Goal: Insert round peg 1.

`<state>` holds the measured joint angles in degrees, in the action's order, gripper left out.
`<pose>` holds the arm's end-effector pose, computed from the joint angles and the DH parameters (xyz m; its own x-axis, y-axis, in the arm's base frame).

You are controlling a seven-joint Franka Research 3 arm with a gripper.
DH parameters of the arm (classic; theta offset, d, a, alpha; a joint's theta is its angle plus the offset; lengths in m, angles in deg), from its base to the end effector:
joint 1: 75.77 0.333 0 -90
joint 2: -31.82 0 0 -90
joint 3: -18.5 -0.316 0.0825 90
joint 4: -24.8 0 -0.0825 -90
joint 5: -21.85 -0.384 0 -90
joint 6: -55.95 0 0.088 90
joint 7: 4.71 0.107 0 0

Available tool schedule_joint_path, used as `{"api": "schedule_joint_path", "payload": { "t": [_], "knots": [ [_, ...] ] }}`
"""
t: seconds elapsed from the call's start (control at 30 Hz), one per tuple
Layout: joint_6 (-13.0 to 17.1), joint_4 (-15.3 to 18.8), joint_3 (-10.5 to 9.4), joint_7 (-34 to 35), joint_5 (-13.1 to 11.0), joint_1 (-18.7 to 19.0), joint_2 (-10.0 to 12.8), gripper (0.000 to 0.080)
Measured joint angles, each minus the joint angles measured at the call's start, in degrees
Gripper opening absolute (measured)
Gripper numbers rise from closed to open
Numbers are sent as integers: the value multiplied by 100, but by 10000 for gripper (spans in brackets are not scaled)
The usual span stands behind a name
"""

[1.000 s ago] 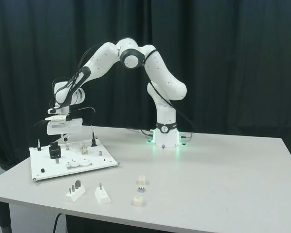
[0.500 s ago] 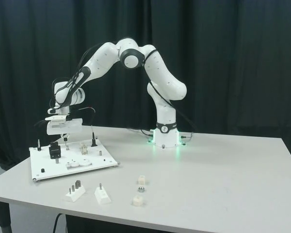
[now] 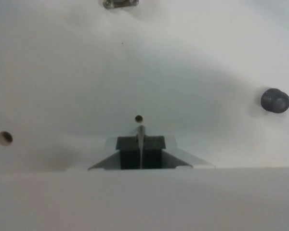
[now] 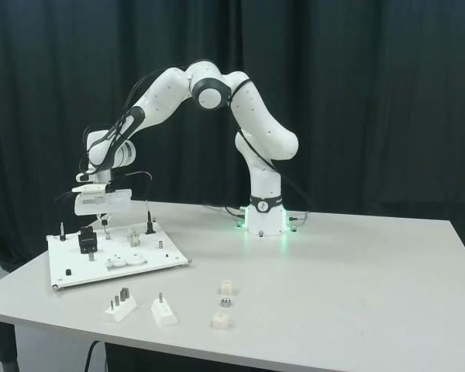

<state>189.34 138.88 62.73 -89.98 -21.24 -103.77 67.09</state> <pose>0.2061 -0.5638 0.2217 0.9681 -0.2315 0.0962 -0.2280 -0.9726 -0.0464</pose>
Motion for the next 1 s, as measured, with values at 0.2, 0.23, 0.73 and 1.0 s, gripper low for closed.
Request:
{"api": "schedule_joint_path", "payload": {
  "t": [0.2, 0.23, 0.73, 1.0],
  "knots": [
    [-2, 0, 0, 0, 0, 1, 0, 17],
    [-3, 0, 0, 0, 0, 1, 0, 17],
    [-22, -1, -2, 0, -50, 1, 0, 17],
    [-100, -9, -3, 0, -130, 7, -6, 17]
  ]
}}
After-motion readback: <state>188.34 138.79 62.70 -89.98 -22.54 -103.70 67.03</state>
